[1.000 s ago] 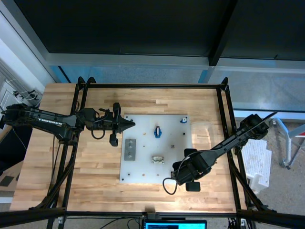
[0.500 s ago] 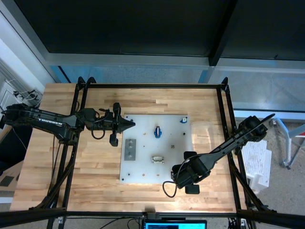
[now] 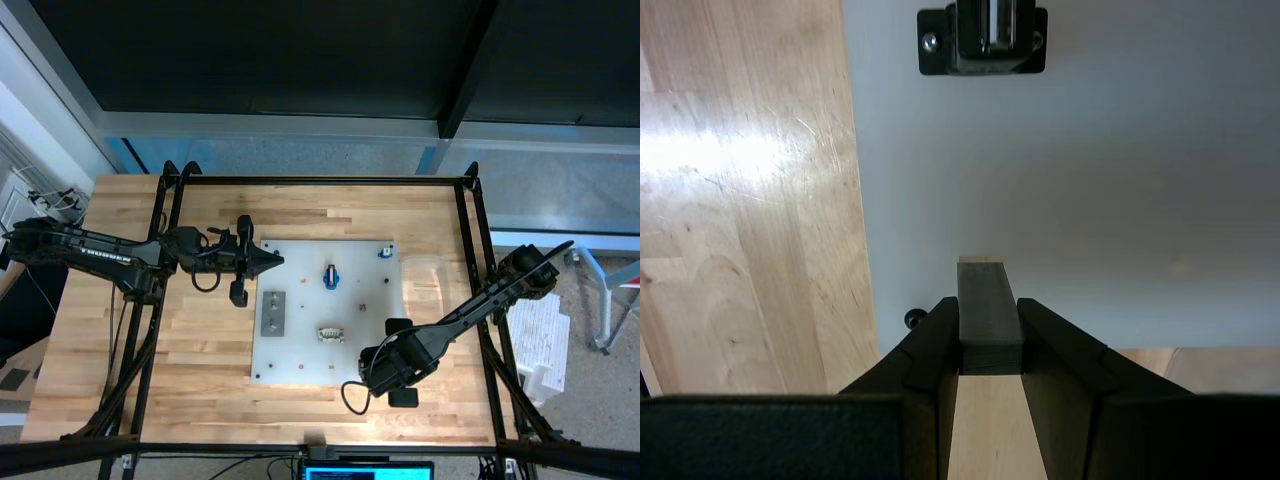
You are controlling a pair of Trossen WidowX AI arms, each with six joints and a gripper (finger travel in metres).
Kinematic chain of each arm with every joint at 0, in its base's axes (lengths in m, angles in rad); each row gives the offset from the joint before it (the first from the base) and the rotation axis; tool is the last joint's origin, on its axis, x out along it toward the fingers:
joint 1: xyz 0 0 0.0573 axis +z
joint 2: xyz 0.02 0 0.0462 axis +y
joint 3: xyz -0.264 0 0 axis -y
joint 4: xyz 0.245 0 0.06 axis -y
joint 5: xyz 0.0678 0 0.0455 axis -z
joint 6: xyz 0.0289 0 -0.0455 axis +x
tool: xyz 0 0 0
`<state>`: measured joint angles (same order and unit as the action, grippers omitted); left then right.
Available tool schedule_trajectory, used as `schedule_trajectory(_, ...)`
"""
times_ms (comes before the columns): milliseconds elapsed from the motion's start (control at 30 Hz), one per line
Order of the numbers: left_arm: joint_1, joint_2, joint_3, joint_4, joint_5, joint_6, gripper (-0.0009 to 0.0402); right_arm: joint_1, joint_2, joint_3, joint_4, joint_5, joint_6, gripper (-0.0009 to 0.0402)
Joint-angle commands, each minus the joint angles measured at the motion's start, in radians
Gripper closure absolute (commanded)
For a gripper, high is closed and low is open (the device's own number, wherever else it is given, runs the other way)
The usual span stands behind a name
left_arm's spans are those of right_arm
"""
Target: Pick the 16mm bar and install on taskboard
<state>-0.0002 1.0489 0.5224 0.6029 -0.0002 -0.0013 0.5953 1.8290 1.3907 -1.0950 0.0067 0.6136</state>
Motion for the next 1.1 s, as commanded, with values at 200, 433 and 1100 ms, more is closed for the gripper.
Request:
schedule_trajectory(200, 0.000, 0.000, 0.000, 0.000, 0.000, 0.000, 0.0393, 0.001, 0.000, -0.008, 0.010, 0.004, 0.001, 0.0391)
schedule_trajectory(433, 0.000, 0.000, 0.000, 0.000, 0.000, 0.000, 0.0393, 0.001, 0.012, -0.009, 0.014, 0.011, 0.002, 0.0391)
schedule_trajectory(1100, 0.000, 0.000, 0.000, 0.000, 0.000, 0.000, 0.0393, 0.001, 0.012, -0.012, 0.033, 0.011, 0.001, 0.0391)
